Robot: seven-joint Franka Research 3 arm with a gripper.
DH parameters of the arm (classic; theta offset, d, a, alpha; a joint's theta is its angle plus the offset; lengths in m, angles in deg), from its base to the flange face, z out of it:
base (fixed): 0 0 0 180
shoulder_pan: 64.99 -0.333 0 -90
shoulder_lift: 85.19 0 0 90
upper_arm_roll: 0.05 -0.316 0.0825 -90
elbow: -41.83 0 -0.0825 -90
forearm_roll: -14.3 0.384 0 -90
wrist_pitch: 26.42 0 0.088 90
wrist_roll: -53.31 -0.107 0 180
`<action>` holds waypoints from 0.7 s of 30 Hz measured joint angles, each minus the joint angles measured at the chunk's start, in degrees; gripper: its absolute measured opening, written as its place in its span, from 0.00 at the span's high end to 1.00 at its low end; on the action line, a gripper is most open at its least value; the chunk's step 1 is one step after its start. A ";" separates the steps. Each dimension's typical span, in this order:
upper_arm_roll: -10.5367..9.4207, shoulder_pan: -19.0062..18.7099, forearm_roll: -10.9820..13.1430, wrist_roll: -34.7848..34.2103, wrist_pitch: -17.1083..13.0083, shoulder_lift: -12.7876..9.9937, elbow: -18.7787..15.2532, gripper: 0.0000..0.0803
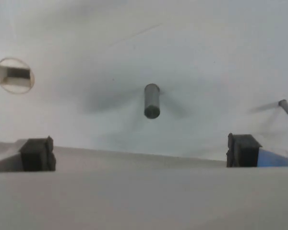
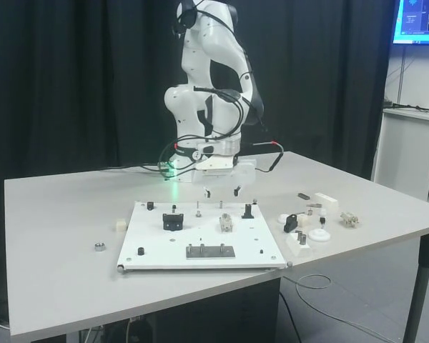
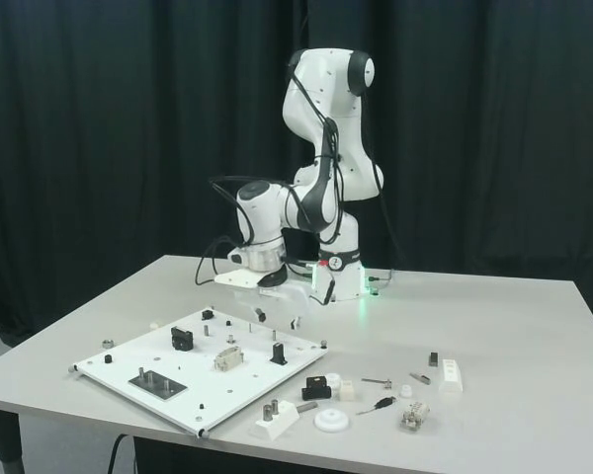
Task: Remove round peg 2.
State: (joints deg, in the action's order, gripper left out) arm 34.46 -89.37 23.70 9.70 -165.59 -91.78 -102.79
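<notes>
Standing upright on the white board [image 2: 157, 239], the round peg [image 1: 151, 100] is seen directly below the gripper [image 1: 139, 152], centred between its open, empty fingers [image 1: 37, 154].

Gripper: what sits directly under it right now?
Under the open gripper a grey round peg stands upright in the white board. Its lower end, seated in the board, is hidden.
</notes>
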 joint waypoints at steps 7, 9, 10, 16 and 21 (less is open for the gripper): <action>0.02 0.26 1.16 -1.43 -1.73 -1.04 0.15 0.00; 0.02 0.26 1.56 -2.06 -2.37 -1.38 0.15 0.00; 0.02 0.26 1.65 -2.51 -2.66 -1.54 0.15 0.00; -0.01 0.25 1.77 -4.48 -3.58 -2.28 0.16 0.00; -0.06 0.24 1.85 -4.54 -3.83 -2.61 0.18 0.00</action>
State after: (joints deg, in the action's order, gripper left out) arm 34.40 -89.12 25.55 5.16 -169.42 -94.39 -102.61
